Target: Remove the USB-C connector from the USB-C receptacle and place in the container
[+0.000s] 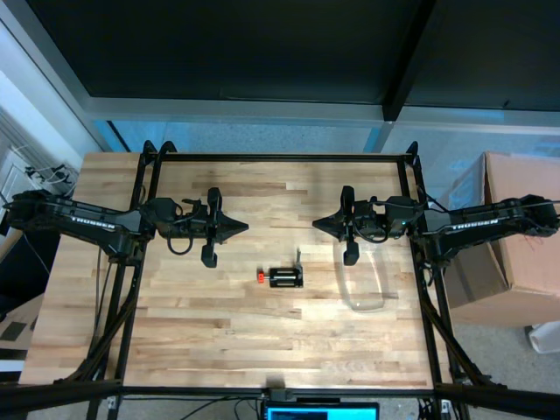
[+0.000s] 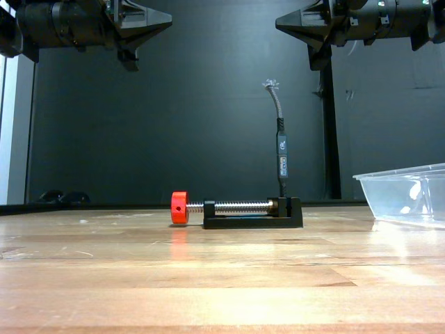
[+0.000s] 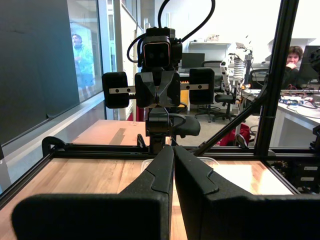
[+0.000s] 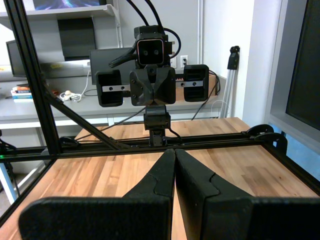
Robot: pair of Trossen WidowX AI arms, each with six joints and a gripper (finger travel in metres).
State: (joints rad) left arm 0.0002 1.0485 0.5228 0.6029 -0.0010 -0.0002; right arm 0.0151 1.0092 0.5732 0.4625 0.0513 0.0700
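Observation:
A black clamp block (image 1: 285,278) (image 2: 254,212) with a red knob (image 1: 261,276) (image 2: 179,207) sits mid-table. The USB-C connector (image 2: 283,158) stands upright in its receptacle at the block's right end, its braided cable stub (image 2: 274,99) rising free above it. My left gripper (image 1: 241,227) (image 2: 167,21) hovers high above the table, left of the block, shut with nothing in it; its fingers (image 3: 165,175) meet. My right gripper (image 1: 318,223) (image 2: 279,24) hovers high to the right, also shut and empty, fingers (image 4: 167,172) pressed together. The clear plastic container (image 1: 365,278) (image 2: 407,196) lies to the right of the block.
A black metal frame (image 1: 280,158) borders the wooden table. A cardboard box (image 1: 516,227) stands off the table at the right. Each wrist view shows the opposite arm (image 3: 156,82) (image 4: 152,85) facing it across the table.

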